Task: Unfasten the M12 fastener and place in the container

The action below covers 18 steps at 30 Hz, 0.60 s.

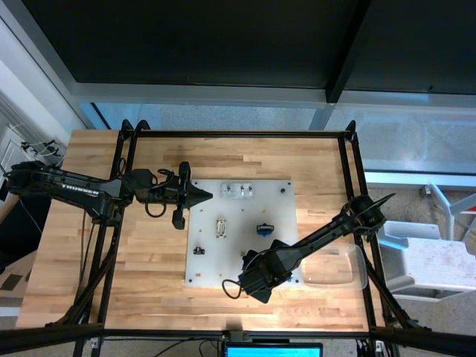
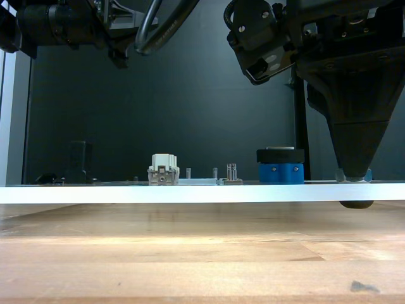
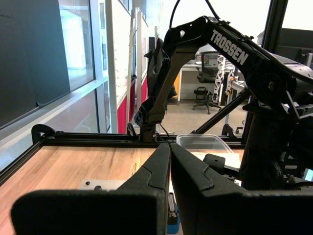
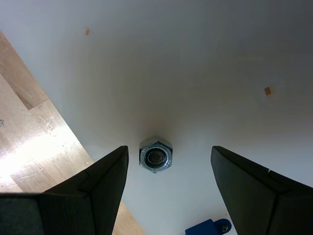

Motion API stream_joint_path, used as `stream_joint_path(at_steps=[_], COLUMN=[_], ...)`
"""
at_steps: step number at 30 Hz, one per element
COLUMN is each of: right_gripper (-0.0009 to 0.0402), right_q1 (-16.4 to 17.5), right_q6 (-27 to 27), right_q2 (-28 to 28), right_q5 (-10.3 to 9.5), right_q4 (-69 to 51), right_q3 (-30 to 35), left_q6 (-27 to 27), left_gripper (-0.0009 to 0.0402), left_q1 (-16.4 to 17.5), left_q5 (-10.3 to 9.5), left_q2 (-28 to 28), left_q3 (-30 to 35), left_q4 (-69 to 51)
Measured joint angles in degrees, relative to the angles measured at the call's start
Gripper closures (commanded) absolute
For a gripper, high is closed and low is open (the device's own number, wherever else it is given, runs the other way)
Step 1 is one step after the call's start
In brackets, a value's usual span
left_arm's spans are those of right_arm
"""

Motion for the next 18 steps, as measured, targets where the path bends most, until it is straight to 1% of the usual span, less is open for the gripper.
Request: stream_joint_path(at_steps=[6,18], right_gripper=[0.0165,0.0241], right_q1=[-0.13,-0.35], right_q6=[0.15,-0.02], right_q2=[0.0,0.17], right_q5=[-0.31,-0.48], right_q4=[0.04,0.79], right_q3=[-0.37,-0.44], left_q6=[0.0,0.0], left_gripper=[0.0393,0.0393], left_q1=[0.0,0.0], left_q5=[0.0,0.0], left_q2=[0.0,-0.02], left_q3=[0.02,0.0], left_q4=[0.0,0.0])
